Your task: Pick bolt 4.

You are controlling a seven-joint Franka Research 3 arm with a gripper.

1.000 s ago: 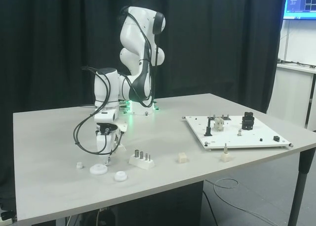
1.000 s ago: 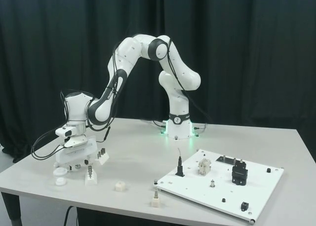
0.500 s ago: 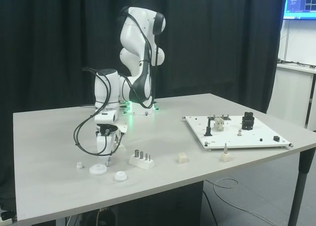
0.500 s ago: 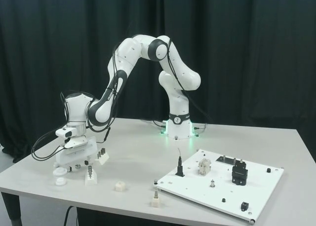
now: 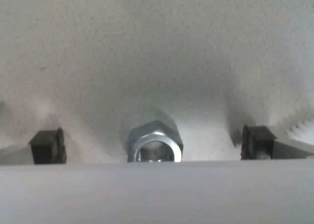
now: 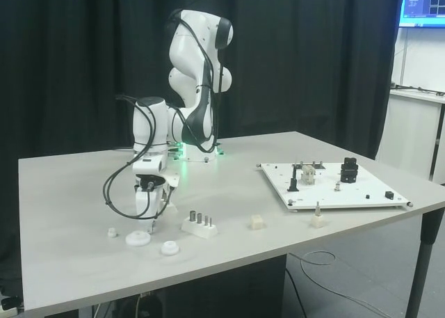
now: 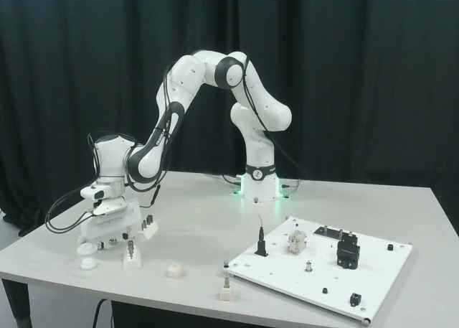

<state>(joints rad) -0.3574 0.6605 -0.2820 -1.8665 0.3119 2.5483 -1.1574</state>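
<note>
On grey table (image 5: 157, 47), bolt 4 (image 5: 155, 144) sits between spread pincer (image 5: 152, 146) fingertips.

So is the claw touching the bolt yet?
Apart. The wrist view shows the bolt standing between the two black fingertips, with bare table on either side of it, so the claw is open.

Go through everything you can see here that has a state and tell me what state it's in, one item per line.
Gripper: open, fingers low on either side of the bolt, not touching it.
Bolt: standing upright on the table, hex head up, not yet gripped.
White block: on the table, holding three upright pins.
White board: flat on the table, parts mounted on it.
</note>
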